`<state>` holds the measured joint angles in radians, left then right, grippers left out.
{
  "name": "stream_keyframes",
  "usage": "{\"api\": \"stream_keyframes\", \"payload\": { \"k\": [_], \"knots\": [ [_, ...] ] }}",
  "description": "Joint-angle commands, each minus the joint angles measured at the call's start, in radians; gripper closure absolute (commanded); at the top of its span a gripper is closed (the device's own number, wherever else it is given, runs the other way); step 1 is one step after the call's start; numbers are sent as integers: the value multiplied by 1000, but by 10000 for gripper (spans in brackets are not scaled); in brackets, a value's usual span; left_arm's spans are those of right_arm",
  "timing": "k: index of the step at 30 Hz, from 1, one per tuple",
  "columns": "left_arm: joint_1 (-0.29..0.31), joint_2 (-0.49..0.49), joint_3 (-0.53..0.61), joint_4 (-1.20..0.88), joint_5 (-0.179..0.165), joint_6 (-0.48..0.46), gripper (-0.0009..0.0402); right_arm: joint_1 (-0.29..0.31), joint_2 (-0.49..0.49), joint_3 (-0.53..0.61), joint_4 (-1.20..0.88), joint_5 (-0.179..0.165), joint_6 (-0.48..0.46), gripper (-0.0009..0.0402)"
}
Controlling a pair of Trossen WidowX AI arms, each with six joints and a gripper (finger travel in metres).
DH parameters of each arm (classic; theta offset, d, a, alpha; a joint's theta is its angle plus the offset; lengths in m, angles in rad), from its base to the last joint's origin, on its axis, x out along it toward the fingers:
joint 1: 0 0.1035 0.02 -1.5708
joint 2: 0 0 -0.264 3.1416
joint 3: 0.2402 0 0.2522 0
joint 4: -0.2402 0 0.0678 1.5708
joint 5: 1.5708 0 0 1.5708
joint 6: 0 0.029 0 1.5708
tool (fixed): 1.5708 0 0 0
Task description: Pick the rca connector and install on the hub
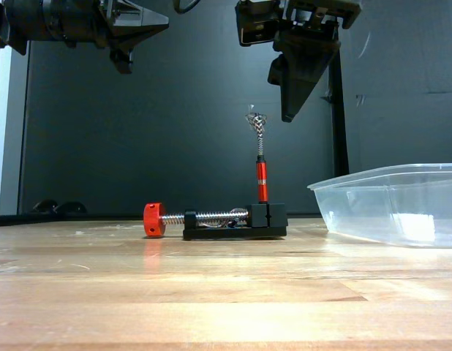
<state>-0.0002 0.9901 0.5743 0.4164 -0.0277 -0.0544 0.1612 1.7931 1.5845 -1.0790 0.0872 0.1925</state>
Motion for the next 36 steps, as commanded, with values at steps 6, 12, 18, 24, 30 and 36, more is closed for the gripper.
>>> {"api": "stream_keyframes", "payload": {
  "k": [6,12,18,24,30,36],
  "knots": [
    [0,0,0,0,0,0,393,0,-9,-20,19,0,-3,240],
    [0,0,0,0,0,0,393,0,-9,-20,23,0,-18,240],
    [0,0,0,0,0,0,393,-2,-9,-20,31,0,-21,240],
    [0,0,0,0,0,0,393,-11,-16,-20,52,-1,-18,240],
    [0,0,0,0,0,0,393,-42,-77,-34,85,-1,-46,249],
    [0,0,0,0,0,0,393,-85,-224,-169,255,-1,-89,290]
  ]
}}
